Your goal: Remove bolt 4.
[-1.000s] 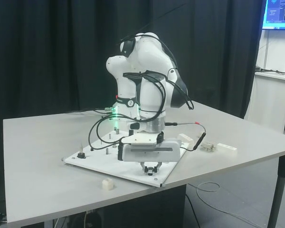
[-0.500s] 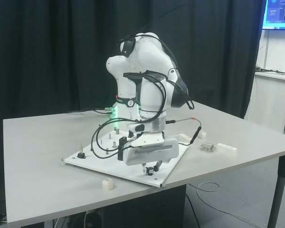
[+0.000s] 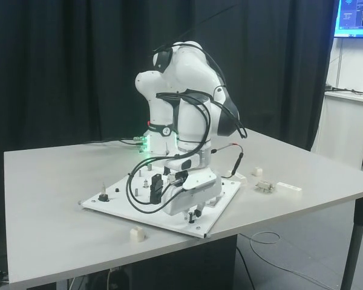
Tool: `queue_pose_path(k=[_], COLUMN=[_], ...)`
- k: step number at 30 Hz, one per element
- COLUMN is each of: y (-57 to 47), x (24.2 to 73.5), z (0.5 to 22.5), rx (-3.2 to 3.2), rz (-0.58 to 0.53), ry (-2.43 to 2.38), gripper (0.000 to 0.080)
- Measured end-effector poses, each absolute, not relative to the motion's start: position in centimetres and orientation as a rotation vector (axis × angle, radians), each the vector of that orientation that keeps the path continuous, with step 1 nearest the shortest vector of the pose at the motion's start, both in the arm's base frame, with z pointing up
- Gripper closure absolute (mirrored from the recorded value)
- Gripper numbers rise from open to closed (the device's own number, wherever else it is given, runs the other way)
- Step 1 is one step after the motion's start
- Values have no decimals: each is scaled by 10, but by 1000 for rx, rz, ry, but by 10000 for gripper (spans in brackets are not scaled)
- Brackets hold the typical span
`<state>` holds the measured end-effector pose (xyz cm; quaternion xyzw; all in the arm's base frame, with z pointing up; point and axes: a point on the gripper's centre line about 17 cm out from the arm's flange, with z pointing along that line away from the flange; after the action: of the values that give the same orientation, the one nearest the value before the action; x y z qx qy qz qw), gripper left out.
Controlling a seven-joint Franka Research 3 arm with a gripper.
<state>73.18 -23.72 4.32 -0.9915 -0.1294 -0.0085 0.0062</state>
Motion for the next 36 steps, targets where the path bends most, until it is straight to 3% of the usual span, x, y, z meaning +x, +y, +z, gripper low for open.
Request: queue_pose_path(k=[24, 36], y=[-237, -249], x=[730, 728], z=[44, 58], rx=[-2986, -2929], rz=[-33, -33], ry=[-914, -1108], gripper=[554, 554])
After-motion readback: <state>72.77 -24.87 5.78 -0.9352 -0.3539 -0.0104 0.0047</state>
